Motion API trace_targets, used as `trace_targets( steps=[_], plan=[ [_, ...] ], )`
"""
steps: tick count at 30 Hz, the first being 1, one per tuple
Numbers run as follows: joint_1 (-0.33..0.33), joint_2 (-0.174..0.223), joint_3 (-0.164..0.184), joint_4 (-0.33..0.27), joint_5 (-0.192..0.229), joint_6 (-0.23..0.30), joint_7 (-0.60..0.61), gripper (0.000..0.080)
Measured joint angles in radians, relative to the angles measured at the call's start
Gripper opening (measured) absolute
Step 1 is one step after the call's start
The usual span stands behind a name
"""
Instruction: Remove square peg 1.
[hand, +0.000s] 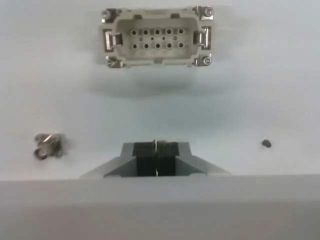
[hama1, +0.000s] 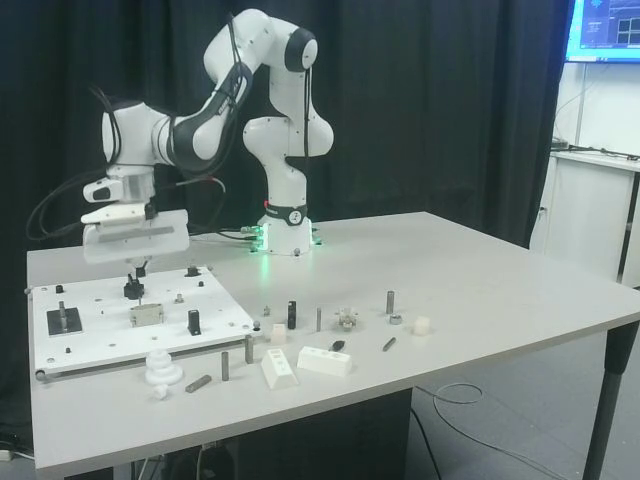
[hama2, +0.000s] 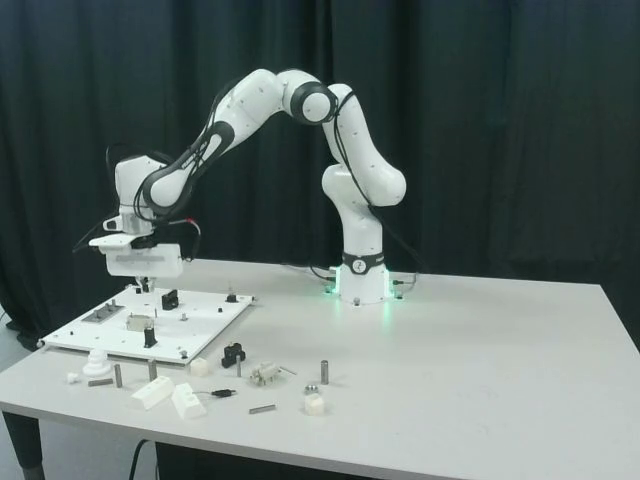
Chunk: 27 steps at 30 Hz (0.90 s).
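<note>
Where everything rests: the grey table (hama1: 480, 280), which bears the arm's base, the board and a scatter of loose parts along its front edge.
Arm: the white arm (hama1: 255, 60) reaches out from its base and bends down over the board.
Board: a white board (hama1: 90, 335) lies flat at the table's end, well apart from the base.
Gripper: the gripper (hand: 156, 159) hangs low over the board's far half. In the wrist view you see its black pads (hand: 147, 159) meeting along a thin seam, and nothing you could call a peg is held between them.
Connector: a grey multi-pin connector (hand: 157, 37) is fixed to the board just ahead of the fingertips.
Square peg 1: you cannot name it with certainty. The likeliest is the black upright block (hama1: 192, 321) standing on the board.
Deciding relation: that block stands past the connector from the gripper, toward the board's front edge. Its long axis is vertical, so you would lift it straight up.
Small fittings: a metal socket (hand: 47, 146) and a black screw head (hand: 266, 144) sit on either side of the fingertips.
View differences: only the wrist view shows how the pads stand. Only the room views show the block.
</note>
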Motion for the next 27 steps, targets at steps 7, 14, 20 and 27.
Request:
trace_targets(
  steps=[7,14,20,27],
  plan=[
    [0.009,-0.046,-0.002,0.0,-0.049,-0.037,0.037,0.0001],
    [0.019,-0.08,-0.003,0.0,-0.09,-0.062,0.072,0.0001],
    [0.026,-0.102,-0.003,0.0,-0.117,-0.08,0.104,0.0001],
    [0.032,-0.12,-0.003,0.0,-0.134,-0.089,0.133,0.0001]
  ],
)
